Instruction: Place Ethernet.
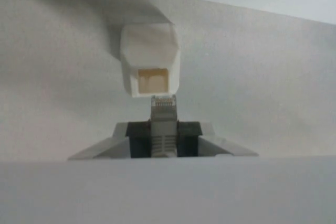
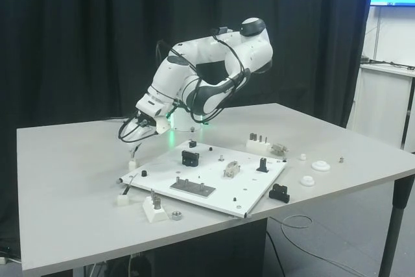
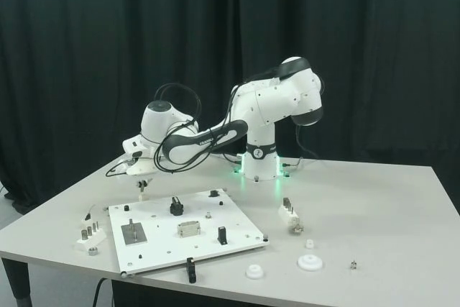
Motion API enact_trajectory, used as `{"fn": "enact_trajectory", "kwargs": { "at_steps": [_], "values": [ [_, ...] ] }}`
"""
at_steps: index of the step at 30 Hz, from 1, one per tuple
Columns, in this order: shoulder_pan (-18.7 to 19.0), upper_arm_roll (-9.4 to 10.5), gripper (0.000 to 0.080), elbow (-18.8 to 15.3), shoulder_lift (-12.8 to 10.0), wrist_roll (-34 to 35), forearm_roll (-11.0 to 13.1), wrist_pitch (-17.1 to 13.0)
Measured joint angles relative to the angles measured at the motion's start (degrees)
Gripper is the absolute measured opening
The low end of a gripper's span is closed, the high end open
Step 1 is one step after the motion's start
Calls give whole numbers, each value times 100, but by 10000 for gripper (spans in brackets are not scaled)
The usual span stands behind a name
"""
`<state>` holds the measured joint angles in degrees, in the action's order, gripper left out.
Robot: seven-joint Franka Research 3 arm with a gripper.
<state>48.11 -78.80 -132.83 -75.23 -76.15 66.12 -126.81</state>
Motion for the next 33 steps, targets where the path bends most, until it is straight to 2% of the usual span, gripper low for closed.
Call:
{"fn": "enact_trajectory", "kwargs": {
  "at_steps": [33],
  "values": [
    [-23,98,100,-25,-4,-40,27,44]
  ]
}}
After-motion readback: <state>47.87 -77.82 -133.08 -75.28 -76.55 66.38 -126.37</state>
